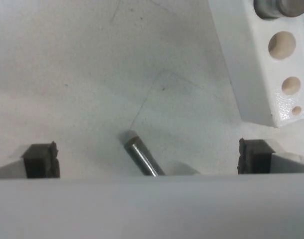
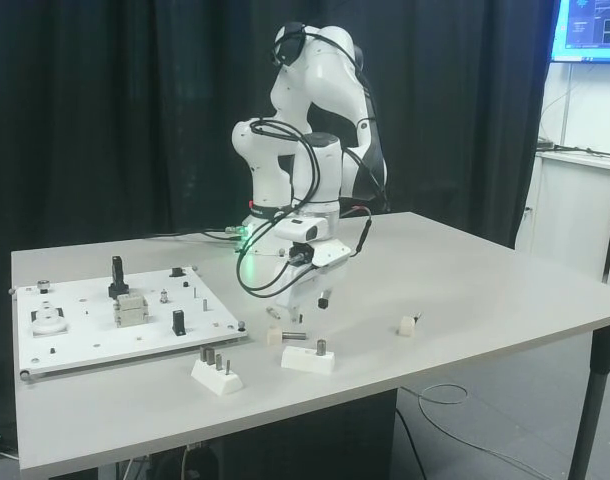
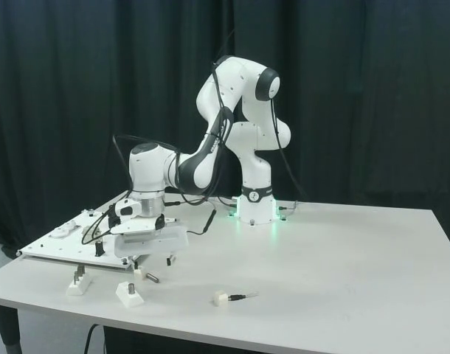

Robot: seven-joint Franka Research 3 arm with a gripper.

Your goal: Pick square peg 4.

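Note:
A slim grey metal peg (image 1: 141,157) lies flat on the grey table, and its near end is hidden behind the gripper body. My gripper (image 1: 147,159) is open, with a black fingertip on either side of the peg and well apart from it. In the first room view the gripper (image 2: 303,302) hangs a little above the lying peg (image 2: 293,335). The second room view shows the same, with the gripper (image 3: 152,259) over the peg (image 3: 151,278). Nothing is held.
A white block with round holes (image 1: 271,64) carries a grey peg (image 1: 279,7) close beside the gripper; it shows as the block (image 2: 308,358). A second white peg holder (image 2: 217,372), a small white piece (image 2: 408,324) and a white assembly board (image 2: 115,315) also stand nearby.

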